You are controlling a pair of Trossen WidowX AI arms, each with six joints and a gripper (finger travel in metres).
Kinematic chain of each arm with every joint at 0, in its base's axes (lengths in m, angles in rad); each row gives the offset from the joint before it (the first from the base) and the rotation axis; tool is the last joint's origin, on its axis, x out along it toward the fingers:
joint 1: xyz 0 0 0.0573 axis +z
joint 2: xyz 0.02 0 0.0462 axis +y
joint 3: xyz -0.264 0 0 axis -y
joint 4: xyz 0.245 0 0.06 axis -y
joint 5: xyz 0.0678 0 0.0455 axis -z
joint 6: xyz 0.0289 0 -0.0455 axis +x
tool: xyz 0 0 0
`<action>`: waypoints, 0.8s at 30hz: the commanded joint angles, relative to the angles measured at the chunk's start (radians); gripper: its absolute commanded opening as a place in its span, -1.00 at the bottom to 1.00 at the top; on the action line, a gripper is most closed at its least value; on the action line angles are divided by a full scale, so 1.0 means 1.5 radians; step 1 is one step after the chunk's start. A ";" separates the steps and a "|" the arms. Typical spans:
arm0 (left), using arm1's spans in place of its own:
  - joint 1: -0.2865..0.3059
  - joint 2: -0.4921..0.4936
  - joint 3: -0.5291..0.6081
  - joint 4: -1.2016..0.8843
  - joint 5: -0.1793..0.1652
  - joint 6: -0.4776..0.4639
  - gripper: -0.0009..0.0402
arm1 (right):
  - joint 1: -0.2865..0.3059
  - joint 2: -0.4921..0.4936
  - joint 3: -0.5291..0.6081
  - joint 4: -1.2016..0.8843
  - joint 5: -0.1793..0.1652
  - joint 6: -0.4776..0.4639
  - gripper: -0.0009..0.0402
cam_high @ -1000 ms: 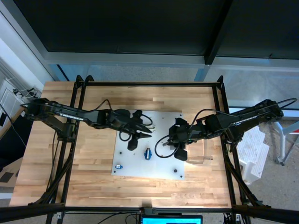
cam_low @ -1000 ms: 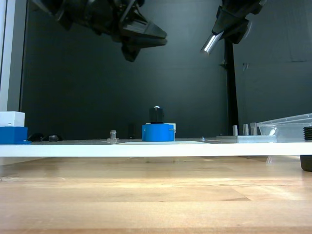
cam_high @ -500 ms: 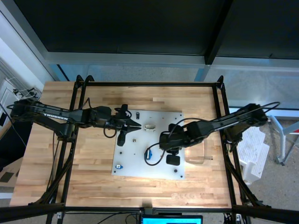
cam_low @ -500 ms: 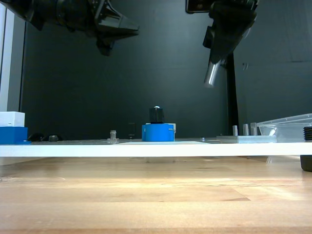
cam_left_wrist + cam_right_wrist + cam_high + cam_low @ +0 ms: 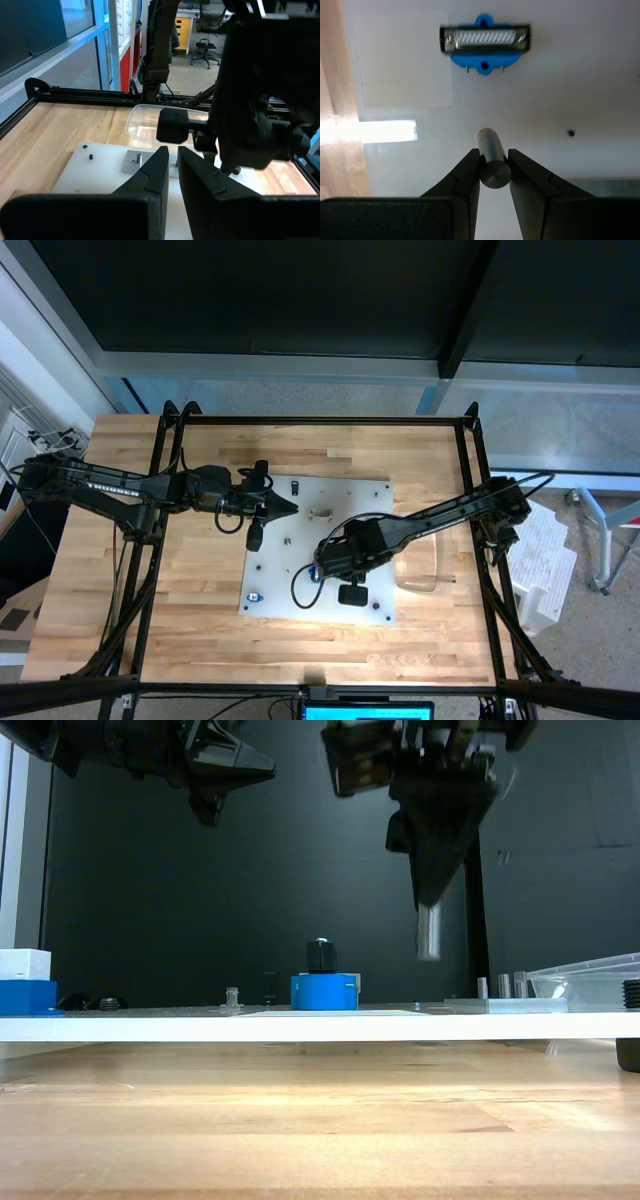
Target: Pick the 16mm cylinder and install on the taskboard
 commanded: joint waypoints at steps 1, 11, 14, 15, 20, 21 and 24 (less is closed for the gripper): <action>0.000 0.001 0.001 -0.001 0.001 0.000 -0.87 | 0.001 0.015 0.004 -0.010 0.001 0.007 -0.95; 0.000 0.001 0.001 -0.001 0.001 0.000 -0.87 | 0.003 0.042 0.004 -0.010 0.002 0.010 -0.95; 0.000 0.001 0.001 0.000 0.001 0.000 -0.86 | 0.003 0.044 0.004 -0.007 0.003 0.010 -0.95; 0.000 0.001 0.001 -0.001 0.001 0.000 -0.86 | 0.003 0.044 0.003 -0.007 0.003 0.010 -0.95; 0.000 0.001 0.001 -0.001 0.001 0.000 -0.86 | 0.003 0.044 -0.013 0.007 0.002 0.010 -0.95; 0.000 0.001 0.001 -0.001 0.001 0.000 -0.86 | 0.003 0.044 -0.016 0.007 0.003 0.010 -0.95; 0.000 0.001 0.001 -0.001 0.001 0.000 -0.87 | 0.003 0.044 -0.024 0.016 0.002 0.010 -0.95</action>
